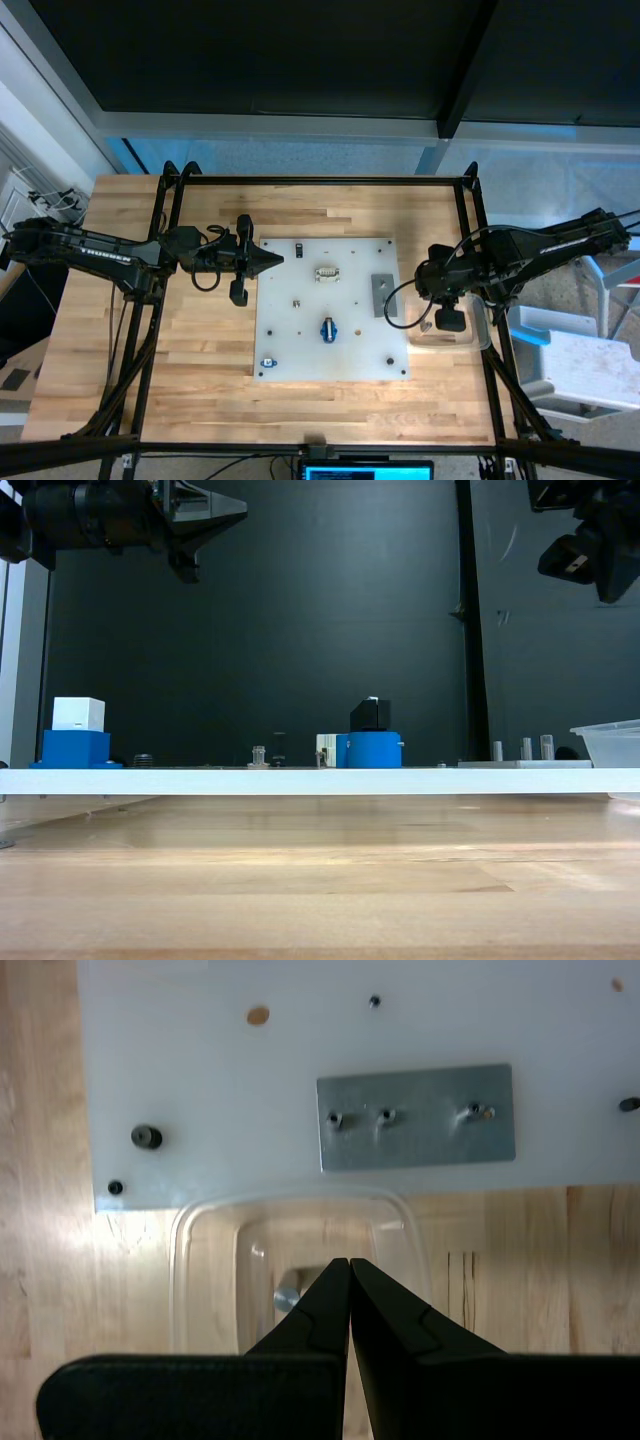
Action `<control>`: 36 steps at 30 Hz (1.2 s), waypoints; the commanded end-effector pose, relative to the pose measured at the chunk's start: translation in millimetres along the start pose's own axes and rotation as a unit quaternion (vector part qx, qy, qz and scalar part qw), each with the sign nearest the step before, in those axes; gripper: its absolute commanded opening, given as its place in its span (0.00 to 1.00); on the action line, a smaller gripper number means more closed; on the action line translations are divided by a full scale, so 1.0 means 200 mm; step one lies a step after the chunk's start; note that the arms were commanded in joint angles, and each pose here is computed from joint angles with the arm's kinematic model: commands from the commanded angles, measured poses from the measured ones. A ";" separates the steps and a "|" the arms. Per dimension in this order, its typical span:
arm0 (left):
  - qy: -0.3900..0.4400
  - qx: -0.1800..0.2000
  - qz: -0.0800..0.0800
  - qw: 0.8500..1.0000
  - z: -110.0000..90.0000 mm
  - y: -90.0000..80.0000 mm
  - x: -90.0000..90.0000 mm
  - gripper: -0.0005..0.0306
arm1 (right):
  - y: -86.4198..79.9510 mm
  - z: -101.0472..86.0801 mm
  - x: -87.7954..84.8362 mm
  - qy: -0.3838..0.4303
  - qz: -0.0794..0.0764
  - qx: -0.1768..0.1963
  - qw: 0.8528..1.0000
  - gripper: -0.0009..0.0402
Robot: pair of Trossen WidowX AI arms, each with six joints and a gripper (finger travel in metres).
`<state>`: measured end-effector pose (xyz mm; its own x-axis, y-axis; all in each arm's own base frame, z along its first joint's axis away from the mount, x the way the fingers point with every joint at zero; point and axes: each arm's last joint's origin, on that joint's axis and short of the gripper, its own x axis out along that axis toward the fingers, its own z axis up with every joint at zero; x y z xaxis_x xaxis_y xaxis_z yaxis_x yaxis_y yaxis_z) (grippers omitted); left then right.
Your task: Pick the 16mm cylinder and place it in the taskboard
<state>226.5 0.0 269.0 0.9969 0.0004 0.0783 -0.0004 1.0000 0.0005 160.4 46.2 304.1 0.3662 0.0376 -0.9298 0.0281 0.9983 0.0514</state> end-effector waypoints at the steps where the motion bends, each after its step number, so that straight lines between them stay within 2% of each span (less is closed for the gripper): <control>1: 0.000 0.000 0.000 1.000 0.00 0.00 0.00 0.02 | 0.02 -0.01 0.01 0.020 -0.012 -0.008 1.000 0.02; 13: 0.000 0.000 0.000 1.000 0.00 0.00 0.00 0.02 | 0.06 -0.04 0.09 0.076 -0.023 -0.031 0.996 0.02; 18: 0.000 0.000 0.000 1.000 0.00 0.00 0.00 0.02 | 0.07 -0.06 0.15 0.083 -0.020 -0.026 0.996 0.03; 26: 0.000 0.000 0.000 1.000 0.00 0.00 0.00 0.02 | 0.10 -0.08 0.19 0.080 -0.021 -0.017 0.996 0.18; 33: 0.000 0.000 0.000 1.000 0.00 0.00 0.00 0.02 | 0.14 -0.10 0.26 0.109 -0.029 -0.038 0.993 0.32; 36: 0.000 0.000 0.000 1.000 0.00 0.00 0.00 0.02 | 0.15 -0.10 0.29 0.112 -0.031 -0.036 0.993 0.37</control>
<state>226.5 0.0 269.0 0.9969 0.0004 0.0783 -0.0004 1.0000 0.0005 162.0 78.3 247.1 0.1495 -0.0217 -0.9885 -0.0307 0.9992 -0.0265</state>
